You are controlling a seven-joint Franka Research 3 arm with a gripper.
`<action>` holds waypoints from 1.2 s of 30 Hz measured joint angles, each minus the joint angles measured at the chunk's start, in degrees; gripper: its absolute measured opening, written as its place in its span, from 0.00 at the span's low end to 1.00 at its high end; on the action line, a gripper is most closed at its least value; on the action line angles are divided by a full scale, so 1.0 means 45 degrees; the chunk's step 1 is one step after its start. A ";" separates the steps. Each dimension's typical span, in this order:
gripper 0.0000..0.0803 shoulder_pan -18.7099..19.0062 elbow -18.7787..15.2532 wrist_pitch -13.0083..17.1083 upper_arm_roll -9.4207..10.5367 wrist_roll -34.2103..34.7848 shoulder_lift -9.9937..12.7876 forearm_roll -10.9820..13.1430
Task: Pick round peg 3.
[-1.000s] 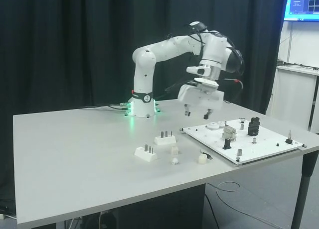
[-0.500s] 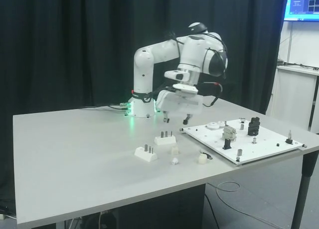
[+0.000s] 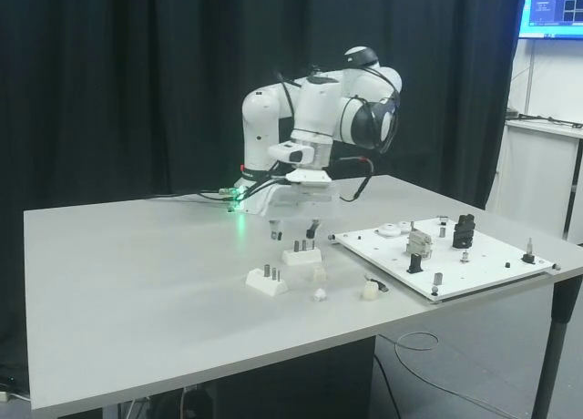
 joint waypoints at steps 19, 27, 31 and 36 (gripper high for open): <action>1.00 -0.1626 -0.0003 -0.0260 0.0905 -0.2578 0.0312 0.1063; 1.00 -0.2196 0.0076 -0.0224 0.1386 -0.3137 0.0355 0.1672; 1.00 -0.2434 0.0192 -0.0209 0.1572 -0.3249 0.0372 0.1825; 1.00 -0.2644 0.0348 -0.0208 0.1721 -0.3339 0.0381 0.1903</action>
